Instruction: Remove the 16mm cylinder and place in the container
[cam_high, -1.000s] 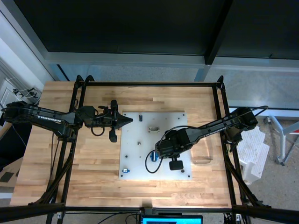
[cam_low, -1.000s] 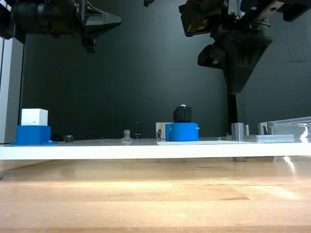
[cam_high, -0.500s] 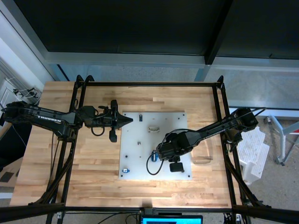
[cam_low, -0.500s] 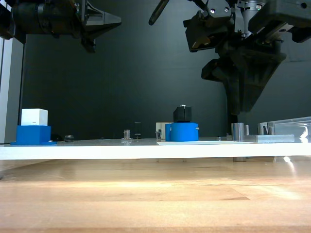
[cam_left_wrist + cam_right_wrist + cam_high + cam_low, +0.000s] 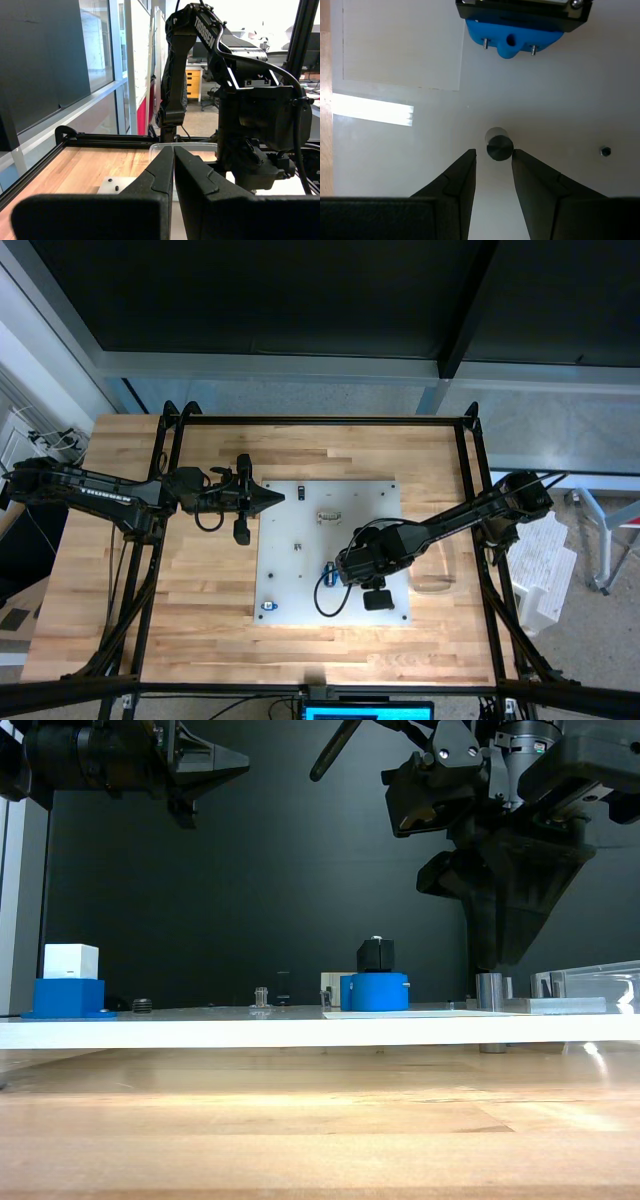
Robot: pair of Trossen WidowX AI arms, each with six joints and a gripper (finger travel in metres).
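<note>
The wooden surface (image 5: 150, 600) carries a white board (image 5: 300, 570) at its centre. A black frame (image 5: 320, 421) runs along the surface's edges, with a dark wall panel beyond the far edge. Bare wood shows left of and nearer than the board.

The 16mm cylinder (image 5: 499, 147) stands upright in the board's near right part, just nearer than a blue connector (image 5: 511, 37). The right jaws are open, their tips just above the cylinder and either side of it. The container (image 5: 440, 575) sits just beside the board's right edge.

The left jaws are closed, held high over the board's far left edge.
</note>
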